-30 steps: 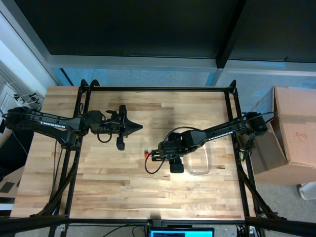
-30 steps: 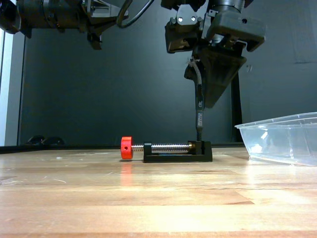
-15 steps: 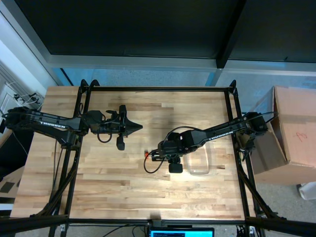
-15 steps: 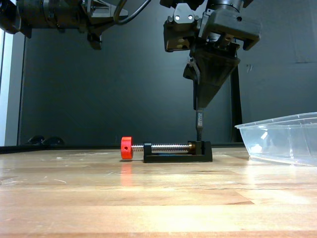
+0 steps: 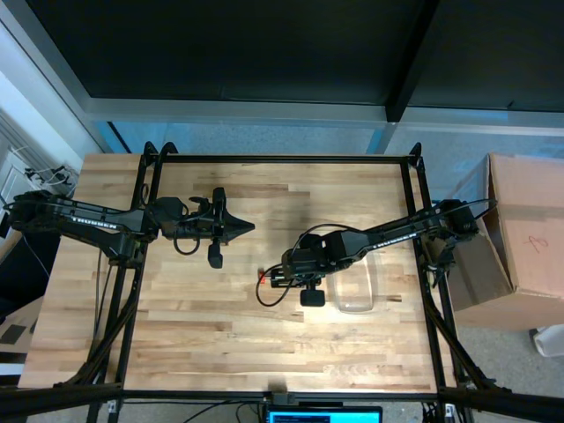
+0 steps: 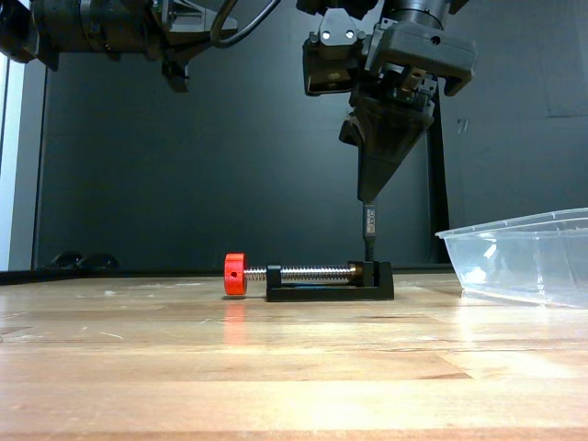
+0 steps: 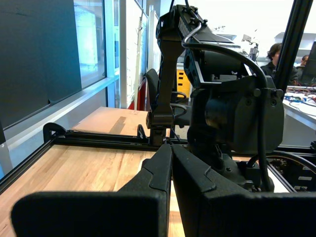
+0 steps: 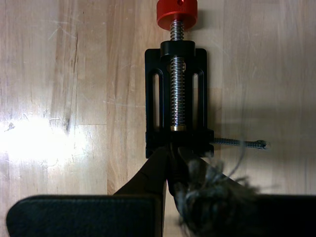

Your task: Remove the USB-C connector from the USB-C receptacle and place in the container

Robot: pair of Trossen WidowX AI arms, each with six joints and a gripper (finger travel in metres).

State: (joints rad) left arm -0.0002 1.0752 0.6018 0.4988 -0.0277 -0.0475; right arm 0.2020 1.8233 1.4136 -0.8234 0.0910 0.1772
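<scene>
Right gripper (image 6: 370, 200) hangs nose-down over the clamp (image 6: 329, 281) at mid-bench (image 5: 176, 317). Its fingers (image 6: 381, 152) taper to a closed point and pinch the top end of the connector (image 6: 370, 228).

Connector stands upright, long axis vertical, directly below the fingertips. Its lower end meets the clamp's end block, at the end away from the red knob (image 6: 235, 274). Receptacle itself not made out; how deep the plug sits, cannot tell. Not clear of its seat, so far as the low view shows.

Left gripper (image 5: 248, 227) sits high and well apart to the left. Its fingers (image 7: 160, 168) are pressed together on nothing and point toward the right arm.

Container (image 6: 519, 262) stands on the bench just beside the clamp, on the side away from the knob.

Judgement: extraction in hand, placing not yet begun. Right arm is by far the nearer and has the grip. The move turns on the vertical axis. The pull likely needs to run straight up along the connector, since a sideways lean could bind the plug or drag the clamp along. Then a short carry away from the knob, over the container rim.
</scene>
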